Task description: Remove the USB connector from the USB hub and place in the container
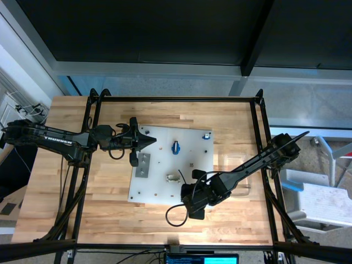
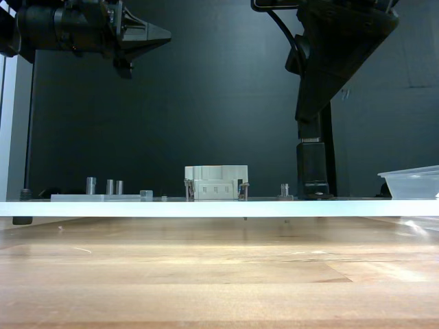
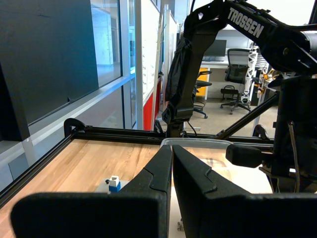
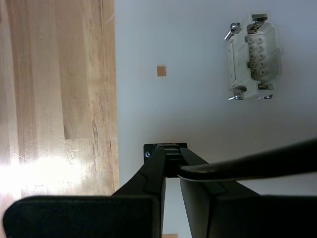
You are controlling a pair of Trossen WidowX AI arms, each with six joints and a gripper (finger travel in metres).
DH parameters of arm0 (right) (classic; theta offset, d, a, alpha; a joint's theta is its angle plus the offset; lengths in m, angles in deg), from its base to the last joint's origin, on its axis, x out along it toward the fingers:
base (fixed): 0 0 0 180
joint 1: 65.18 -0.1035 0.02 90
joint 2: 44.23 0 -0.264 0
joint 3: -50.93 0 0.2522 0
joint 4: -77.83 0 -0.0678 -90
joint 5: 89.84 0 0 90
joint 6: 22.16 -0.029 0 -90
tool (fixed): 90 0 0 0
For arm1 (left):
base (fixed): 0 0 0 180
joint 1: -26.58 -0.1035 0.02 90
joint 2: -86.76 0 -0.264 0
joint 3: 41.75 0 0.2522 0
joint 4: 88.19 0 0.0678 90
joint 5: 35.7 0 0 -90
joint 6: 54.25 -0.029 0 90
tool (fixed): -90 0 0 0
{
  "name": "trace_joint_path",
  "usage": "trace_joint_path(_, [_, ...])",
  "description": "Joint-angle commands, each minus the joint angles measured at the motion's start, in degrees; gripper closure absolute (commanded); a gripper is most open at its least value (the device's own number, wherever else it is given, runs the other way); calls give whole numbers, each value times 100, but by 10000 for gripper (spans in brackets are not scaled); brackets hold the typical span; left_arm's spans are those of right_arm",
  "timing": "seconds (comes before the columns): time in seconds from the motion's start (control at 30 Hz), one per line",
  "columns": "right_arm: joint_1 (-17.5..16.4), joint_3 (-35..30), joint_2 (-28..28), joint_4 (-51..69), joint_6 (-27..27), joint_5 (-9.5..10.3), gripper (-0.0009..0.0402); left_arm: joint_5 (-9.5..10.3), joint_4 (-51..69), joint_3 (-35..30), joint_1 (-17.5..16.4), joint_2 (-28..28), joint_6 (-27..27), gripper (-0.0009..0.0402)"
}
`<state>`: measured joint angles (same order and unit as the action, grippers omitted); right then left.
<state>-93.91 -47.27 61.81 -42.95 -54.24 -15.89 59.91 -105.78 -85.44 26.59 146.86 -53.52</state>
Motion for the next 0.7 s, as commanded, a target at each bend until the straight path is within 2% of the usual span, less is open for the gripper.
trace_joint_path(0.03, [50, -131, 50, 127, 101, 127, 393, -2, 0, -2, 0, 0, -2, 392])
trace_joint_path(0.1, [70, -131, 50, 155, 109, 164, 393, -2, 0, -2, -2, 0, 0, 392])
trace_joint_path(0.2, [101, -131, 50, 227, 129, 374, 393, -2, 0, -2, 0, 0, -2, 392])
trace_joint_path(0.7, [90, -127, 46, 166, 142, 363, 394, -2, 0, -2, 0, 0, -2, 392])
